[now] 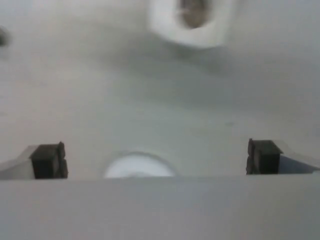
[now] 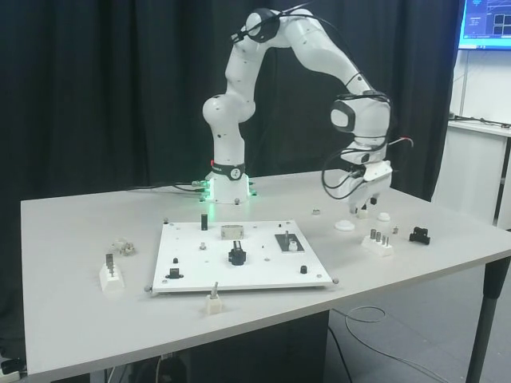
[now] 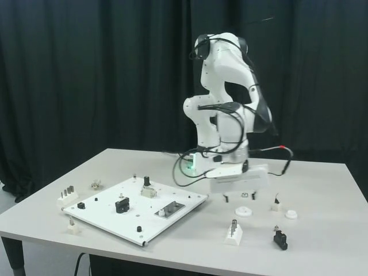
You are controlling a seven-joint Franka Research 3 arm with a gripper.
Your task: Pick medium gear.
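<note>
The medium gear (image 2: 345, 226) is a flat white disc lying on the grey table (image 2: 80, 231), right of the white board; the second room view shows the gear (image 3: 244, 212) too. My gripper (image 2: 361, 209) hangs just above it, a little behind, open with nothing held. From the second room view the gripper (image 3: 239, 198) hovers over the disc with its black fingertips (image 3: 226, 199) spread. In the wrist view the gripper (image 1: 155, 159) is wide open, and a white rounded disc (image 1: 140, 167) shows between the tips, half hidden by the hand's edge.
A smaller white round part (image 2: 383, 216) lies right of the gear. A white block with pegs (image 2: 377, 243) and a black part (image 2: 419, 234) sit nearer the table's front right. The white board (image 2: 239, 263) carries several fixtures. A white ringed part (image 1: 192, 20) shows in the wrist view.
</note>
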